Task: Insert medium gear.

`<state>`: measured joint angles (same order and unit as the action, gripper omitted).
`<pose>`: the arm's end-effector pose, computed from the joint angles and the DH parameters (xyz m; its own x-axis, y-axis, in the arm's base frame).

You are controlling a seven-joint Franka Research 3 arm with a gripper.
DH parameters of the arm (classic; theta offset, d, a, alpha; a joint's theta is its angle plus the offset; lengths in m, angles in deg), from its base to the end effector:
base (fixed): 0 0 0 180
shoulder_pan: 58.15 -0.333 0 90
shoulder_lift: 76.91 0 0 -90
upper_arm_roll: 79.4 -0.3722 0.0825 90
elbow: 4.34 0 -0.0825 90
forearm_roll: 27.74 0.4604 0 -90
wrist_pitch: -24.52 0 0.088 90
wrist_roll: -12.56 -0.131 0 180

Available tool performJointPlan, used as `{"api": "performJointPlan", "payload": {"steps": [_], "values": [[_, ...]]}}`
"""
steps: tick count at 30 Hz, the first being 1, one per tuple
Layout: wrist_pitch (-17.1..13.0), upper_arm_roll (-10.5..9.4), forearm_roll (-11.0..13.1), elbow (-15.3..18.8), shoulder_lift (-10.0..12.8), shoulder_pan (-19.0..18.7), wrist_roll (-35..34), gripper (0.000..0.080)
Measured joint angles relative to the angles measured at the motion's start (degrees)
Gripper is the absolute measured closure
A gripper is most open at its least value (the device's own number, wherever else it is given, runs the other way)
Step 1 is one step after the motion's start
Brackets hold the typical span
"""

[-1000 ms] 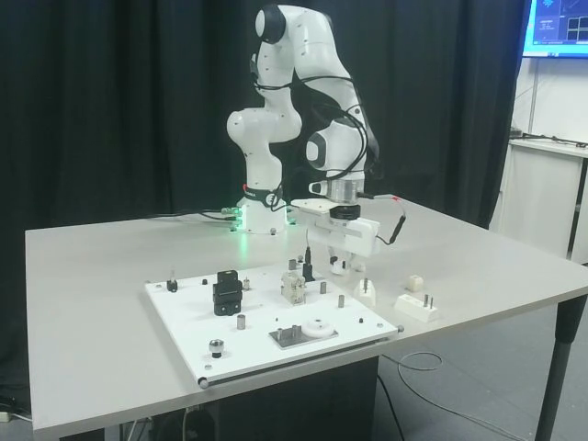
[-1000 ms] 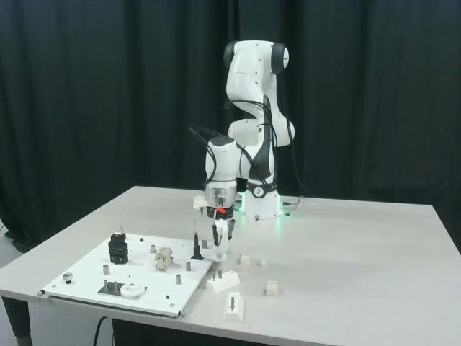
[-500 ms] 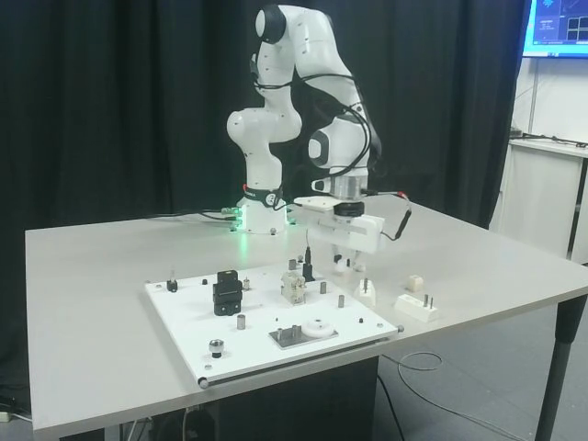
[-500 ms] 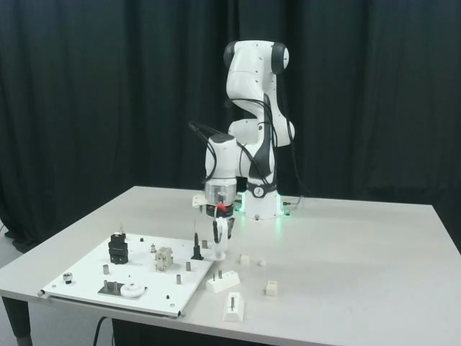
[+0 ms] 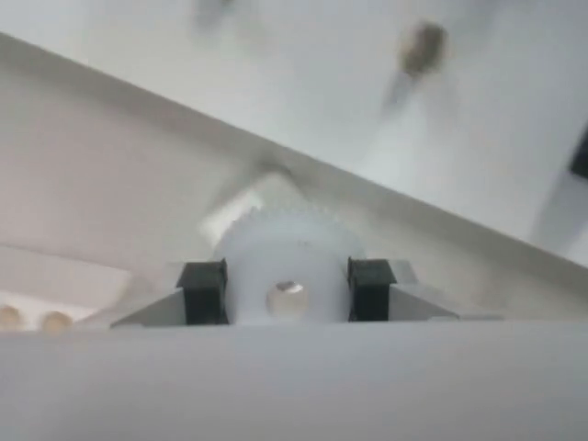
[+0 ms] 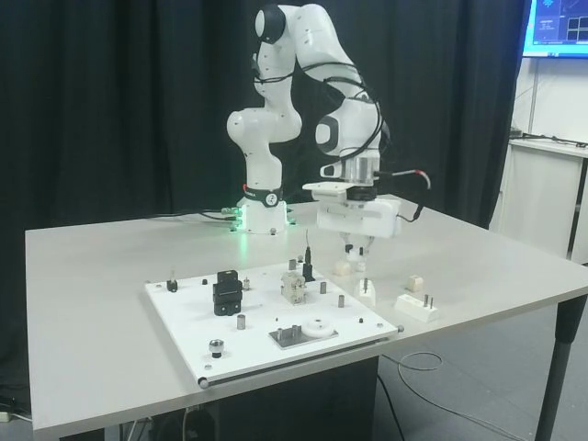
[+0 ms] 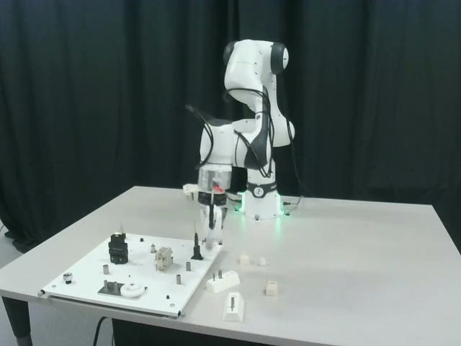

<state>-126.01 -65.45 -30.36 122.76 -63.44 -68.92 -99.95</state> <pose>0.6319 -0.0344 0.2630 -0.3895 -0.9209 0.0113 -0.9041 0.3800 -0.1957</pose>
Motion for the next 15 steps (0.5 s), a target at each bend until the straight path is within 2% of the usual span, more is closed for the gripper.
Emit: {"api": "performJointPlan", "payload": {"steps": [6,11,15], "values": [[4.23,0.25,-2.01,-5.52,0.80,0.73,0.25,0.0523],[7.89,0.31,-3.63,-10.84,2.34,2.02,1.19,0.0523],[10.35,0.31,-3.90,-15.10,4.00,3.17,2.79,0.0523]]}}
